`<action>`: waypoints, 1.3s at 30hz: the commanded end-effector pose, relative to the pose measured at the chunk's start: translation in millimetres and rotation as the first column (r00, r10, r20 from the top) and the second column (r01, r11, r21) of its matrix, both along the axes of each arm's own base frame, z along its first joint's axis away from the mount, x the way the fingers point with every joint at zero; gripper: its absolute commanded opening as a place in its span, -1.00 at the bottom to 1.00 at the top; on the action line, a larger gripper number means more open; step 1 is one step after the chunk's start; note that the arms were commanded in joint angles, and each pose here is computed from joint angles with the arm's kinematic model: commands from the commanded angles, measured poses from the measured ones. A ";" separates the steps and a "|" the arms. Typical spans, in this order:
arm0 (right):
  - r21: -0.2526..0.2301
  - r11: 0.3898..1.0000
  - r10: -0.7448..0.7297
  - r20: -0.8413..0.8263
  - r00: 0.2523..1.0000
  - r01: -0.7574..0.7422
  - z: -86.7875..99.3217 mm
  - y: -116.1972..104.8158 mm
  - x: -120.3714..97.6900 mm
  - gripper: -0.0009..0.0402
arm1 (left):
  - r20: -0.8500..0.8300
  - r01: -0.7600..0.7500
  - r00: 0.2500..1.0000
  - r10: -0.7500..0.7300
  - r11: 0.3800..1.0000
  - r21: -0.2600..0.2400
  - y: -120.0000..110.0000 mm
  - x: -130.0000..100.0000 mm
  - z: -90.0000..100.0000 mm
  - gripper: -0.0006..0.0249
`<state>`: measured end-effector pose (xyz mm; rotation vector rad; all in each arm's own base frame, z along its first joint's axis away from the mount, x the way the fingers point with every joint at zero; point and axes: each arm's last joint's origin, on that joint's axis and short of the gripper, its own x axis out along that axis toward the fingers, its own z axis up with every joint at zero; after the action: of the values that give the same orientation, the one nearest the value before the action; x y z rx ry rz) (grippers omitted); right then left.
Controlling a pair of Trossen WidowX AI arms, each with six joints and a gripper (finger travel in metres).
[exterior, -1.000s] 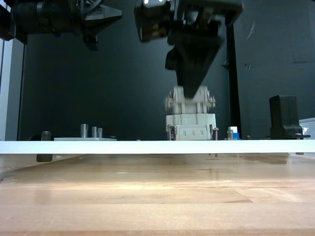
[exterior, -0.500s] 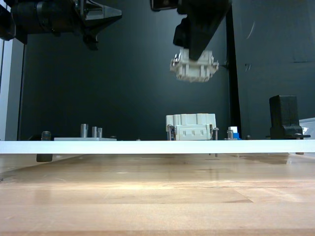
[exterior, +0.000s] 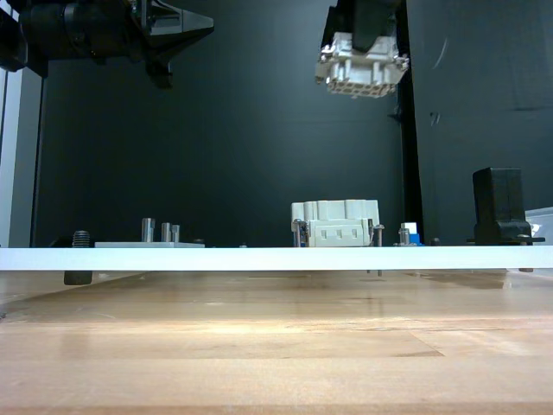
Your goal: Remove the HAN10E connector from the taskboard and place in the container
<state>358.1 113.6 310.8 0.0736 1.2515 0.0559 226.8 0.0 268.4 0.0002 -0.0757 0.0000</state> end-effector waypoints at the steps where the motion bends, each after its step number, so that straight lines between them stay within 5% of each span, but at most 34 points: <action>1: -0.046 0.999 0.006 -0.026 1.000 -0.007 -1.4 10.3 -7.4 -0.94 | 0.000 0.000 1.000 0.000 1.000 0.000 0.1 0.1 0.1 -0.95; 9: -0.042 0.998 0.044 -0.048 0.998 -0.046 -5.9 39.3 -23.3 -0.94 | 0.000 0.000 1.000 0.000 1.000 0.000 0.0 0.1 0.1 -0.95; 20: -0.033 0.999 -0.028 -0.089 0.996 0.025 -14.9 48.3 -57.8 -0.94 | 0.000 0.000 1.000 0.000 1.000 0.000 0.1 0.1 0.1 -0.95; 39: -0.070 0.993 -0.109 -0.141 0.984 0.100 -60.3 65.2 -132.7 -0.94 | 0.000 0.000 1.000 0.000 1.000 0.000 0.1 0.1 0.1 -0.95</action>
<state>229.3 177.0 252.0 0.0969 1.3904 -0.0825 226.8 0.0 268.6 0.0002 -0.0761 0.0000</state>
